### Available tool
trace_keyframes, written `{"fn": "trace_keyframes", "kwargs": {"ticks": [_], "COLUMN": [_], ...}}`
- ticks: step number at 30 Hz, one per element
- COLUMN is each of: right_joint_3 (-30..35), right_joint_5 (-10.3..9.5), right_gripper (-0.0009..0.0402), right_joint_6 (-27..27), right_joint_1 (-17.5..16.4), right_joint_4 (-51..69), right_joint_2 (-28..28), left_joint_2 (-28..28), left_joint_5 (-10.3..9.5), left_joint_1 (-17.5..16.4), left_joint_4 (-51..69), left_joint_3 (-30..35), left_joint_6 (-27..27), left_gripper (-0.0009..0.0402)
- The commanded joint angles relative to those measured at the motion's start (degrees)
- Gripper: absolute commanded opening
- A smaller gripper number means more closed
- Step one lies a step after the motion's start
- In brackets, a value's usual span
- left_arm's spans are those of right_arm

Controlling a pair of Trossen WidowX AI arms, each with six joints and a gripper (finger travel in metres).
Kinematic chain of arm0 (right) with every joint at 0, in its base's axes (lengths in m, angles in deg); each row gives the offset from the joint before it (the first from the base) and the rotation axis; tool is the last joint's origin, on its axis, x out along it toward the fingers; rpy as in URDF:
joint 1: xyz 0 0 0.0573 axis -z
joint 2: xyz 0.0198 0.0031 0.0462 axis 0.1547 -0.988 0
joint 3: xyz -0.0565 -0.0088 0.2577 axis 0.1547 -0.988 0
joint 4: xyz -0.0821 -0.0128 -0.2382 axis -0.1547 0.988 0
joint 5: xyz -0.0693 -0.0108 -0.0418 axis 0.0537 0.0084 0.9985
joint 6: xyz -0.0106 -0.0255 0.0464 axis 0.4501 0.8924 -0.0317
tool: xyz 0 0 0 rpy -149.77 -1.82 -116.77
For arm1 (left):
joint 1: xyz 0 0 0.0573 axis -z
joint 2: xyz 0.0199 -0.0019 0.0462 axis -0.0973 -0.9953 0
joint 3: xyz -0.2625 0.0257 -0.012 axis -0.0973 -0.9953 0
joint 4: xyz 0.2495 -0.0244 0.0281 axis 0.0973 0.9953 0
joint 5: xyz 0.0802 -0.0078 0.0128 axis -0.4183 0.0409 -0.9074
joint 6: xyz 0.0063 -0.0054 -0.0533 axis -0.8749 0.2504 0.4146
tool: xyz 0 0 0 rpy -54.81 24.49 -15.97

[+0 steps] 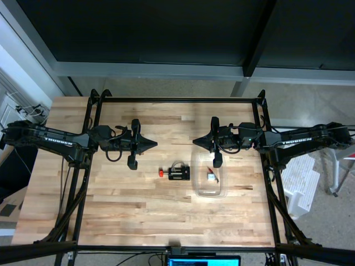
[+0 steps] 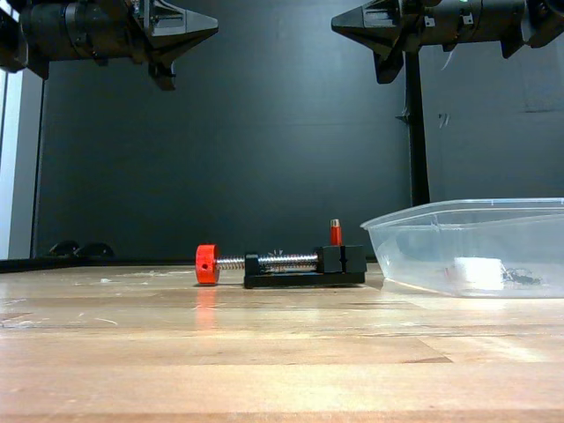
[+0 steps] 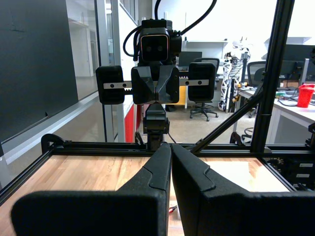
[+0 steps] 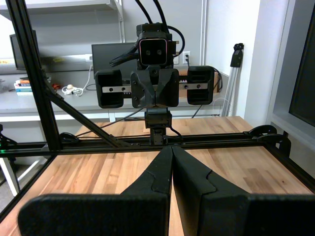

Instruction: Remove the RCA connector from the receptacle and place in the container

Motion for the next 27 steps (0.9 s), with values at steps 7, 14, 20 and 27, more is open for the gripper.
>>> {"fn": "trace_keyframes", "kwargs": {"ticks": [7,14,20,27], "right_joint_3": [0.02,0.02,0.02,0.02], "right_joint_5": [0.04,0.02,0.02,0.02], "right_gripper": [0.0,0.0,0.0,0.0], "right_joint_6": [0.02,0.02,0.02,0.02], "right_joint_1": [0.02,0.0,0.0,0.02], "right_joint_4": [0.02,0.13,0.13,0.57], "right_joint_2": [-0.02,-0.02,-0.02,-0.02], "left_joint_2": [0.0,0.0,0.0,0.0], "left_joint_5": [0.02,0.02,0.02,0.02], "left_joint_1": [0.0,0.0,0.0,0.0], "left_joint_4": [0.0,0.0,0.0,0.0], "left_joint_3": [0.0,0.0,0.0,0.0], "left_joint_6": [-0.02,-0.02,-0.02,-0.02], "left_gripper": [0.0,0.0,0.0,0.0]}}
